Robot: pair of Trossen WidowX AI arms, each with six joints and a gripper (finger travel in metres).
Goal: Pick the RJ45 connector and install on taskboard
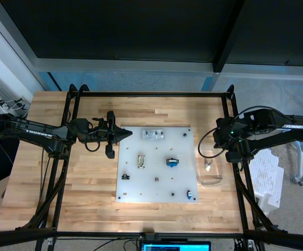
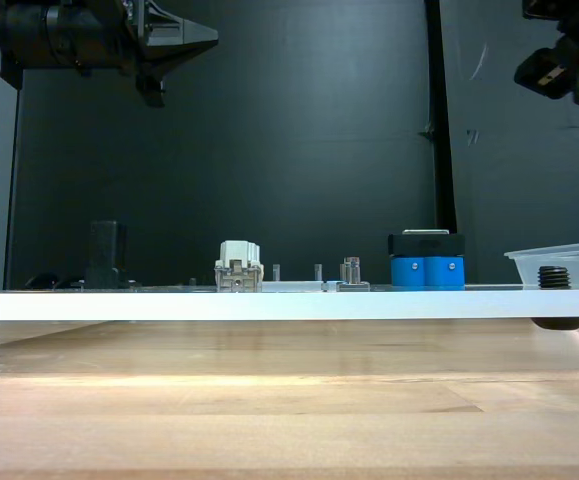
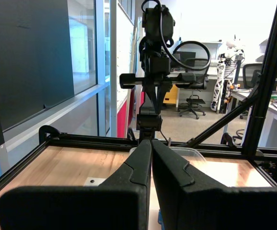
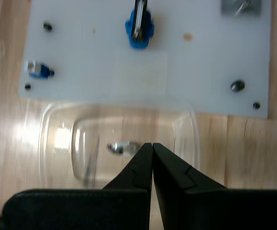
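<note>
Black left tool (image 1: 125,133) by taskboard (image 1: 146,191); right (image 4: 152,148), tray (image 4: 47,120)

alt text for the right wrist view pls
Right gripper, shut, hangs over a clear tray holding a small greyish piece; the white taskboard with a blue socket lies beyond. Left gripper, unseen here, hovers at the taskboard's left edge.

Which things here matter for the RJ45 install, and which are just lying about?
Job: RJ45 connector in clear tray; taskboard; right gripper, shut, above tray.
Idle: left gripper, shut, raised over board's far-left corner; blue sockets; silver block.
</note>
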